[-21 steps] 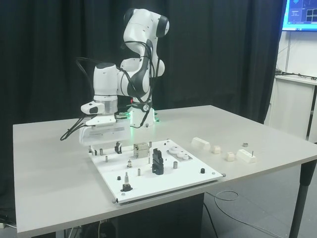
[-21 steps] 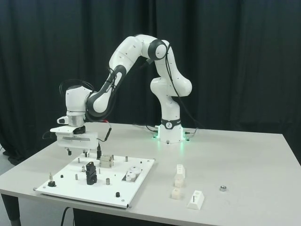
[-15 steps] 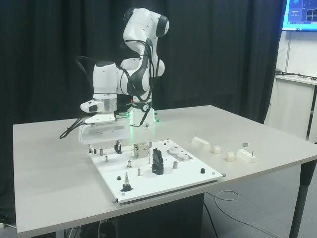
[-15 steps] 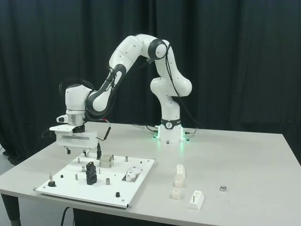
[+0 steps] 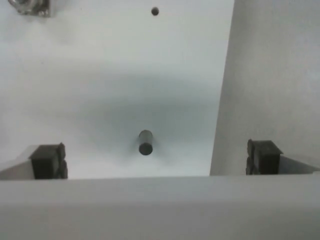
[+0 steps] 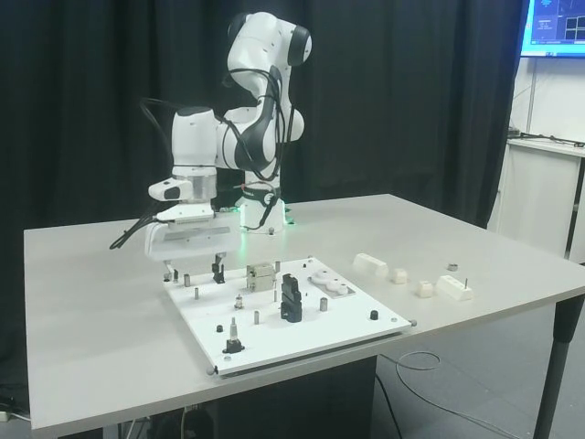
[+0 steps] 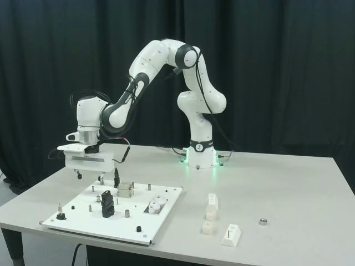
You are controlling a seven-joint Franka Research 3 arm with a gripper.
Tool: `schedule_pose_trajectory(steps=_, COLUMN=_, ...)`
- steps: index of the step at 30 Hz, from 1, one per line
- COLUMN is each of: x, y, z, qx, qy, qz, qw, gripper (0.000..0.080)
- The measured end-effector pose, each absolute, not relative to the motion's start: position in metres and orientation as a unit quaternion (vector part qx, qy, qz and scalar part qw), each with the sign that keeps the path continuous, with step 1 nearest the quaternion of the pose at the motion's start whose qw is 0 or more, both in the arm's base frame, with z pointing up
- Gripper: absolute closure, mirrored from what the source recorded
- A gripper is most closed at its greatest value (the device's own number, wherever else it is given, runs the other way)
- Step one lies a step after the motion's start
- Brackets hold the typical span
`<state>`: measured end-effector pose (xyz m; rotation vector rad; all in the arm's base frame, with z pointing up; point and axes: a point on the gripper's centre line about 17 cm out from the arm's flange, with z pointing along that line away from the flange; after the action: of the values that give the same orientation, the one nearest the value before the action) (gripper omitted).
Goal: Pick round peg 1.
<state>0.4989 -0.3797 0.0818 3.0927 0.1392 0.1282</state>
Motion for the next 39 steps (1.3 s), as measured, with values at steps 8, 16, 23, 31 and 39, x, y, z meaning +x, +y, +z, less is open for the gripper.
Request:
schedule_pose_trajectory(steps=8, x=0.504, y=-0.379, z=0.088, qx=0.998, qy=0.043, qz=0.047, qw=0.023, gripper=0.0003)
schedule_pose_trajectory(steps=16, x=0.509, y=-0.38, z=0.092, qx=0.998, qy=0.041, qz=0.051, qw=0.026, gripper=0.0003)
schedule_pose_trajectory(steps=23, x=0.512, y=-0.38, z=0.094, qx=0.997, qy=0.041, qz=0.053, qw=0.027, gripper=0.0003)
schedule_pose_trajectory(steps=31, x=0.517, y=-0.383, z=0.098, qx=0.997, qy=0.042, qz=0.057, qw=0.03, gripper=0.0003)
schedule_pose_trajectory(steps=39, x=0.525, y=-0.385, z=0.106, qx=0.996, qy=0.045, qz=0.063, qw=0.035, gripper=0.0003)
